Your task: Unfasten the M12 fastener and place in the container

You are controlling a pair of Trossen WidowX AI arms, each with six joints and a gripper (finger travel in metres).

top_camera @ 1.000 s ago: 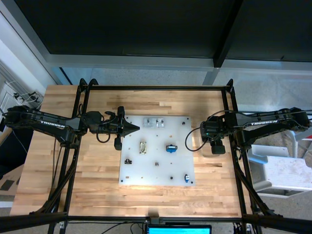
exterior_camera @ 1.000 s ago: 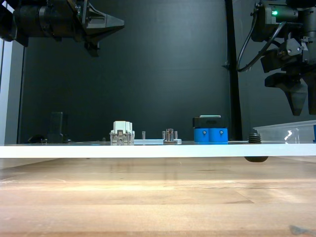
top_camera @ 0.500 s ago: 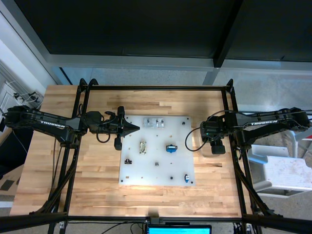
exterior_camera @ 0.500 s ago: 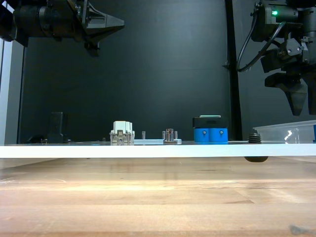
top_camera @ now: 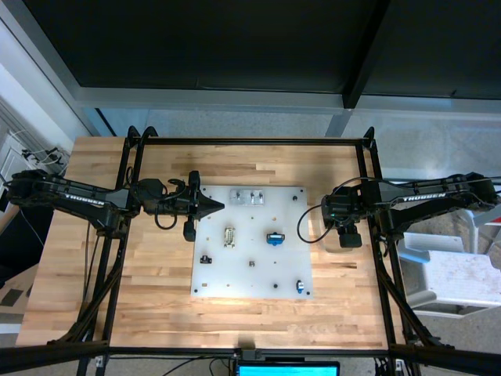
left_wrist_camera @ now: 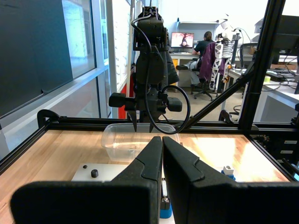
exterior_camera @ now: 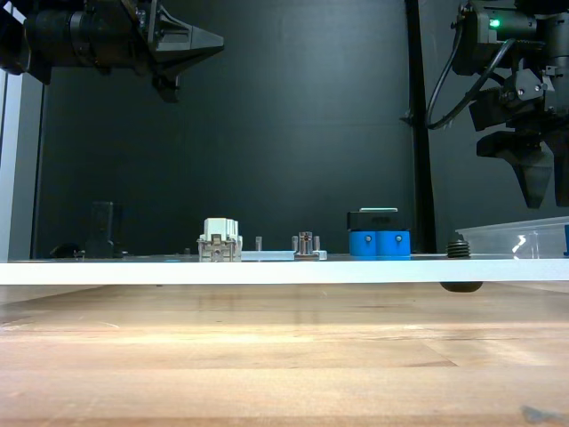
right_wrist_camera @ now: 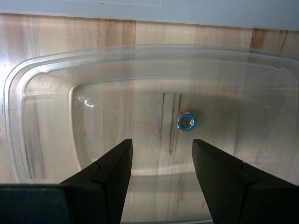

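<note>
The M12 fastener [right_wrist_camera: 186, 122], a small silver nut, lies flat on the floor of the clear container [right_wrist_camera: 46, 93], off its stud. My right gripper [right_wrist_camera: 161, 144] hangs open straight above the container [exterior_camera: 516, 236] with nothing between its fingers; in the high view the right gripper [top_camera: 348, 235] is just off the white board's right edge. The black ribbed stud [exterior_camera: 458, 249] stands bare in front of the container. My left gripper [top_camera: 219, 206] is shut and empty, held high over the board's far left part, pointing right.
On the white board [top_camera: 250, 270] stand a blue block [top_camera: 274, 237], a white connector [top_camera: 229, 237] and small silver posts [top_camera: 250, 196]. Black frame rails [top_camera: 250, 142] ring the wooden table. The left gripper [exterior_camera: 218, 37] sits well above the board.
</note>
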